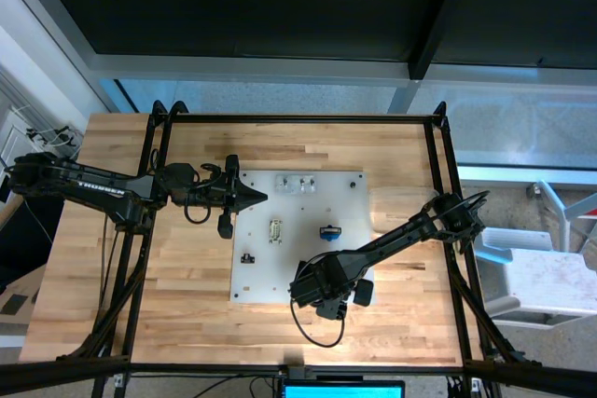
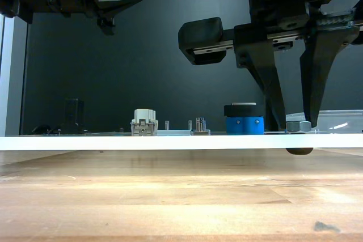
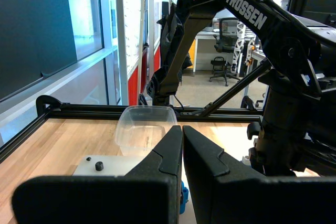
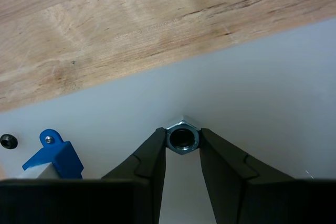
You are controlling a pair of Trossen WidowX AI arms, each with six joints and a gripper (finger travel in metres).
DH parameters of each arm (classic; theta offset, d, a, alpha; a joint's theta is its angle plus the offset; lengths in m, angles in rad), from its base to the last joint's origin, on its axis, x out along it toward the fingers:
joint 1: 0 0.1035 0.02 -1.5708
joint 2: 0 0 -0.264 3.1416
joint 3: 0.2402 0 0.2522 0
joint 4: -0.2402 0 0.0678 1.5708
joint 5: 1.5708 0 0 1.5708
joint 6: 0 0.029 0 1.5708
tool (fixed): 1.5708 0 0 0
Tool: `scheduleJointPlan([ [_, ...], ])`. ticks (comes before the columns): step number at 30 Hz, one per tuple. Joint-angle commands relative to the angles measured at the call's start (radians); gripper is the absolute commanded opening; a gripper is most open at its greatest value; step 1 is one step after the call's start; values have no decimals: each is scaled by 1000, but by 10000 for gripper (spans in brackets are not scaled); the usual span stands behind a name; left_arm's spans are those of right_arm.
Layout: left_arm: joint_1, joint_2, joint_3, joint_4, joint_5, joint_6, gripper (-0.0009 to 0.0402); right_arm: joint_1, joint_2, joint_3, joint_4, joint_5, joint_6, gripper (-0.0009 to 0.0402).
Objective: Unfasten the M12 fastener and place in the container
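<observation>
- Right pincer (image 2: pixel 296 124) nips the silver M12 nut (image 4: pixel 182 140) low on the white board (image 4: pixel 262 87); stud hidden, so seating unclear.
- Clear container (image 3: pixel 144 129) sits beside the board.
- Left pincer (image 1: pixel 252 197) hangs closed, empty.

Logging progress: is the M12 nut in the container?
Out: the M12 nut sits on the white board, clamped by the right gripper, apart from the container. Left gripper hovers shut over the board's far left.
</observation>
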Motion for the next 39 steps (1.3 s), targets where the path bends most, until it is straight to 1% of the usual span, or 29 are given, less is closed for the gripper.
scheduleJointPlan([
  [1, 0, 0, 0, 0, 0, 0, 0, 0, -10, 1, 2, 0, 1, 136],
  [6, 0, 0, 0, 0, 0, 0, 0, 1, -31, 1, -6, 0, 7, 173],
  [8, 0, 0, 0, 0, 0, 0, 0, 2, -42, 1, -15, 0, 33, 180],
  [9, 0, 0, 0, 0, 0, 0, 0, 3, -45, 1, -21, 0, 62, 182],
  [11, 0, 0, 0, 0, 0, 0, 0, 5, -57, 1, -29, -2, 159, 184],
  [15, 0, 0, 0, 0, 0, 0, 0, 5, -82, -2, -20, -10, 469, 178],
  [18, 0, 0, 0, 0, 0, 0, 0, 5, -116, -28, 13, -9, 683, 161],
  [20, 0, 0, 0, 0, 0, 0, 0, 5, -141, -68, 56, -9, 786, 143],
  [23, 0, 0, 0, 0, 0, 0, 0, 6, -177, -137, 111, -9, 885, 110],
  [26, 0, 0, 0, 0, 0, 0, 0, 6, -201, -197, 169, -12, 962, 62],
  [27, 0, 0, 0, 0, 0, 0, 0, 6, -206, -212, 183, -24, 979, 42],
  [29, 0, 0, 0, 0, 0, 0, 0, 6, -207, -230, 199, -66, 988, -6],
  [30, 0, 0, 0, 0, 0, 0, 0, 6, -207, -237, 206, -80, 992, -1],
  [31, 0, 0, 0, 0, 0, 0, 0, 5, -207, -245, 217, -84, 1003, 7],
  [34, 0, 0, 0, 0, 0, 0, 0, 5, -207, -266, 237, -94, 1023, -3],
  [36, 0, 0, 0, 0, 0, 0, 0, 5, -207, -277, 238, -114, 1022, 1],
  [39, 0, 0, 0, 0, 0, 0, 0, 5, -207, -288, 241, -113, 1021, 0],
])
